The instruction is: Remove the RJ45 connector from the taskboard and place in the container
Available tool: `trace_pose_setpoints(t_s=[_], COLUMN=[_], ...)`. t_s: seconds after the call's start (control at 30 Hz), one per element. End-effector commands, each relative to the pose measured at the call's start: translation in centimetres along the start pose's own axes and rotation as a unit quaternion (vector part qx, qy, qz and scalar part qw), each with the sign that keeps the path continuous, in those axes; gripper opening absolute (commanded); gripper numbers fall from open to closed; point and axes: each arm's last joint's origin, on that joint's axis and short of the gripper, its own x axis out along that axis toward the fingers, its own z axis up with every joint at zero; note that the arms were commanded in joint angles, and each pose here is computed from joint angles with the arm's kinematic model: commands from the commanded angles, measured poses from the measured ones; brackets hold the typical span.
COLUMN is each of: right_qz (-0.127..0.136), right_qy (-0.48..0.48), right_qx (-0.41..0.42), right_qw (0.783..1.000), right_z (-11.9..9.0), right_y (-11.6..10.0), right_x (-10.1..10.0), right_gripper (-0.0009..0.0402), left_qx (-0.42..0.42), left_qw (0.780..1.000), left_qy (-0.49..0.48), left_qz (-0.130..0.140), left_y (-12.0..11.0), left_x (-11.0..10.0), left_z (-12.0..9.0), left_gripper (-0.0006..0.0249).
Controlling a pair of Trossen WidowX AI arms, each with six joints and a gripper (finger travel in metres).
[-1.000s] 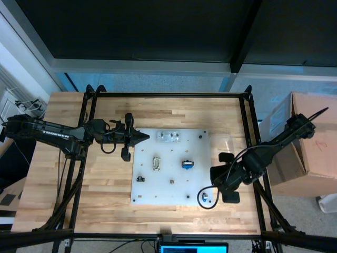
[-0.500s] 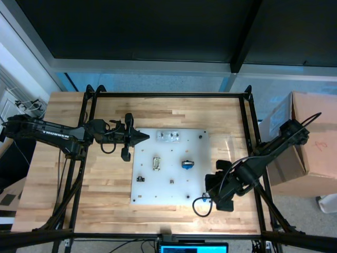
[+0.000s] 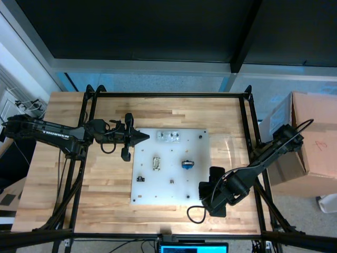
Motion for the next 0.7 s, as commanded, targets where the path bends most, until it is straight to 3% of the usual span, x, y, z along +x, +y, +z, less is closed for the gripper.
trace_pose_setpoints(t_s=[0.03,0.3,0.7], right_qz=[-0.001,-0.005,0.013], right_qy=[0.002,0.006,-0.011], right_qx=[-0.001,-0.008,-0.01], right_qw=[1.0,1.0,1.0], right_z=[0.1,0.0,-0.8], right_y=[0.3,1.0,1.2], right_x=[0.8,2.5,5.1], right_gripper=[0.0224,0.0225,0.0224], left_qx=[0.0,0.0,0.0], left_qw=[1.0,1.0,1.0], left_qy=[0.0,0.0,0.0], left_qz=[0.0,0.0,0.0], left_y=[0.0,0.0,0.0], left_x=[0.0,0.0,0.0], left_z=[0.0,0.0,0.0], left_gripper=[0.0,0.0,0.0])
